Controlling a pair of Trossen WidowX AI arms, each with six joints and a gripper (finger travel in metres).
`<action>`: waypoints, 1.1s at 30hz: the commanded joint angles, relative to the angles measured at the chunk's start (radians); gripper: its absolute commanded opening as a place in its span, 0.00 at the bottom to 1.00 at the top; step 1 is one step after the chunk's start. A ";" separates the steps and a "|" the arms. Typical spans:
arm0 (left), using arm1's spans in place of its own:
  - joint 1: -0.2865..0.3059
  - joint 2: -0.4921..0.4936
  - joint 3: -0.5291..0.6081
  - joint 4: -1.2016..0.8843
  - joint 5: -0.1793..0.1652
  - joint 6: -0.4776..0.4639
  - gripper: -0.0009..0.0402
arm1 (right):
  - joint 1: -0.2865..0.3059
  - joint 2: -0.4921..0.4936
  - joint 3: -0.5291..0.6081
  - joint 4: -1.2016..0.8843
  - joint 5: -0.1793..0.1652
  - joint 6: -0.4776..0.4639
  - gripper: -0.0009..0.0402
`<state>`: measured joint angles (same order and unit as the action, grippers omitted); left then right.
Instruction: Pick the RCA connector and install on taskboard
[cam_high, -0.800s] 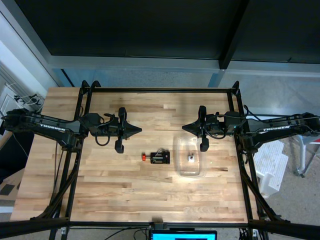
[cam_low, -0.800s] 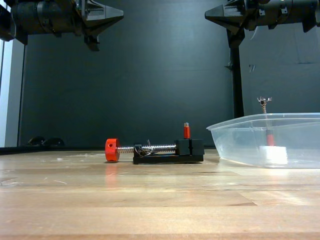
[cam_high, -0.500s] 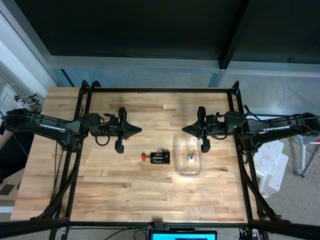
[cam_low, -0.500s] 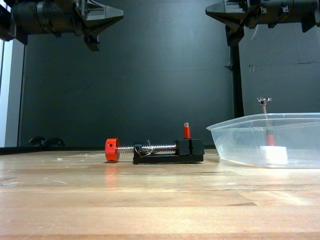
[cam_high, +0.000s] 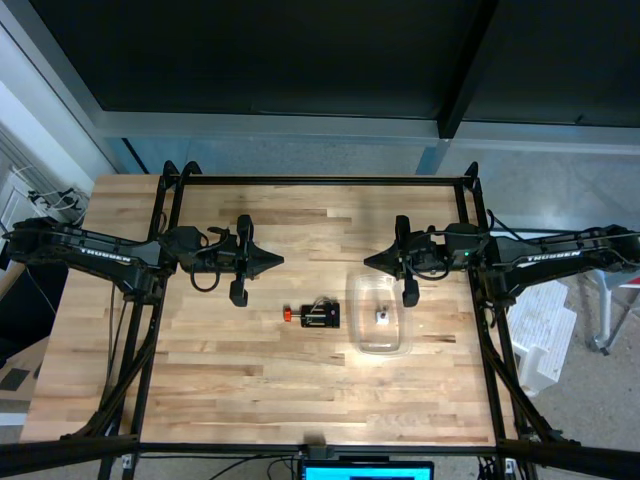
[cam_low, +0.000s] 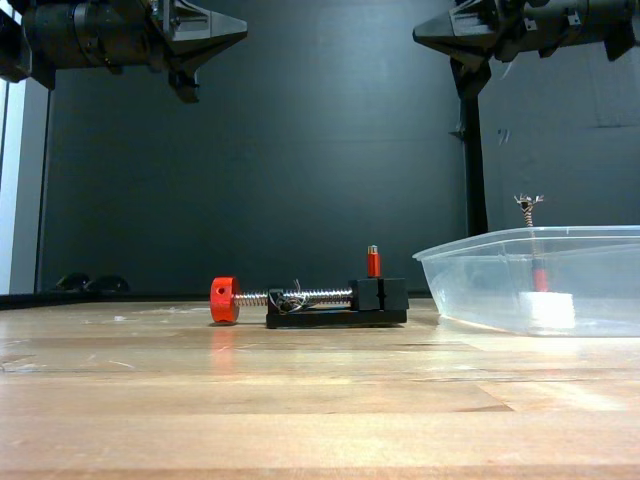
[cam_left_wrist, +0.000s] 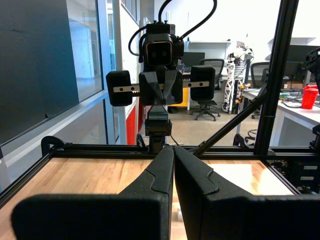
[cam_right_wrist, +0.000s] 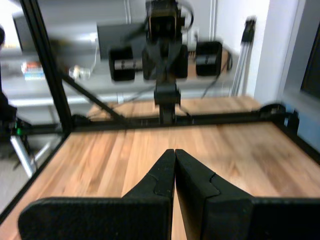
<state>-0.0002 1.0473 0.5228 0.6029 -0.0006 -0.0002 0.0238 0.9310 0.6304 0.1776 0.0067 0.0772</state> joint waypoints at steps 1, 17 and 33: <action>0.000 0.000 0.000 0.000 0.000 0.000 0.02 | 0.007 0.000 0.060 -0.173 0.001 0.000 0.02; 0.000 0.000 0.000 0.000 0.000 0.000 0.02 | 0.111 0.128 0.311 -0.861 0.054 0.007 0.02; 0.000 0.000 0.000 0.000 0.000 0.000 0.02 | 0.182 0.193 0.335 -1.025 0.080 0.074 0.02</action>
<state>-0.0002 1.0470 0.5224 0.6029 -0.0002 -0.0002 0.2050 1.1236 0.9657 -0.8452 0.0864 0.1516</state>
